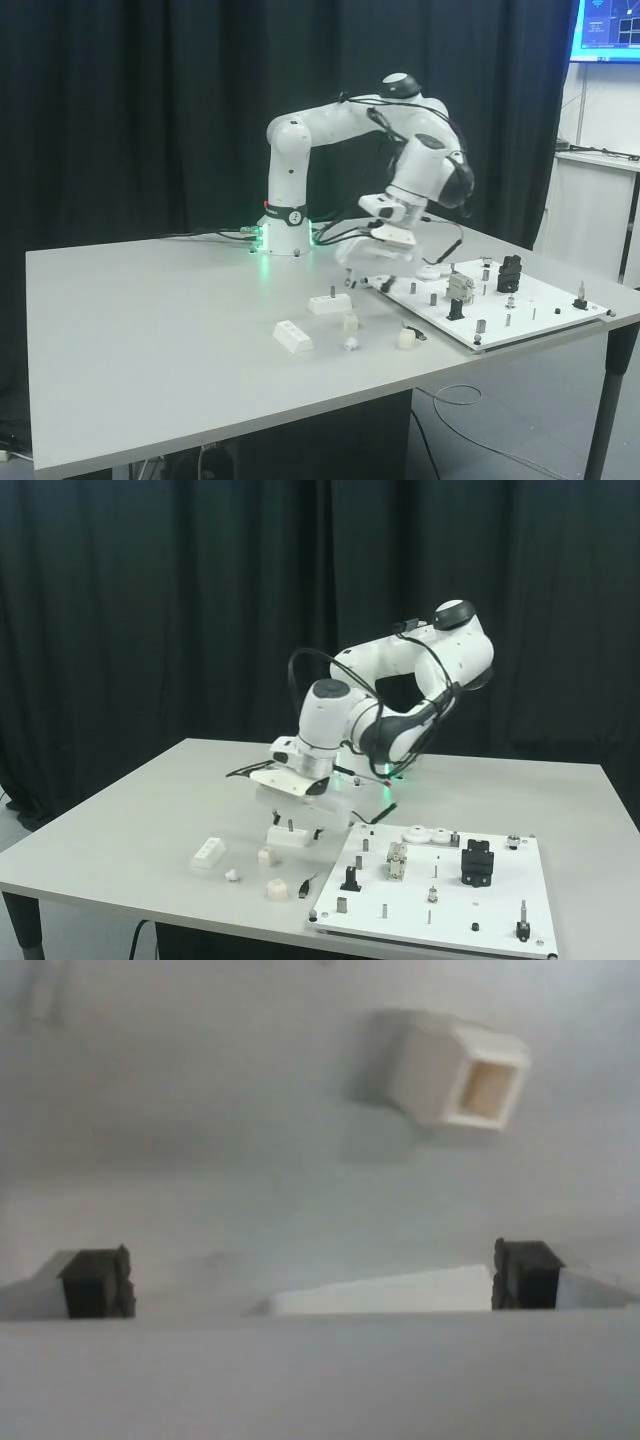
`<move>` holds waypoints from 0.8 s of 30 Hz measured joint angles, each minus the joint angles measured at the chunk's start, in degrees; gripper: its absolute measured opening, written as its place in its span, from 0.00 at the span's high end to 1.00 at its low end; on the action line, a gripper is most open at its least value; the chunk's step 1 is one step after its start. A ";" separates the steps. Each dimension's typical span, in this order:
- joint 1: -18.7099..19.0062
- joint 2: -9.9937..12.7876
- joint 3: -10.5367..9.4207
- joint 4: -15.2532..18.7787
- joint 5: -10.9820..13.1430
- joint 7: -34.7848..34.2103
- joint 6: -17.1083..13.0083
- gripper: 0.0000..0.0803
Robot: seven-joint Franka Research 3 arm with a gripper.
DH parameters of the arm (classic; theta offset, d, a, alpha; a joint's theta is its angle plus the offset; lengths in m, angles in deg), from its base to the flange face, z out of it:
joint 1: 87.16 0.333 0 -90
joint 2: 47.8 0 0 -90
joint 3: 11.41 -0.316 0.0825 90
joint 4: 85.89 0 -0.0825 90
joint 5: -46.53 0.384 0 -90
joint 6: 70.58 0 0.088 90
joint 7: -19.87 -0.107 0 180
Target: Pick square peg 2.
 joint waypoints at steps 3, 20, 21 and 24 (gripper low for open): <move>0.15 -0.01 0.32 2.18 1.79 2.22 -0.94 0.00; 0.33 -0.21 2.15 10.63 11.08 13.29 -0.80 0.00; 0.35 -0.24 2.15 11.10 11.75 13.92 -0.68 0.00; 0.45 -0.27 2.15 12.32 13.33 15.44 -0.41 0.00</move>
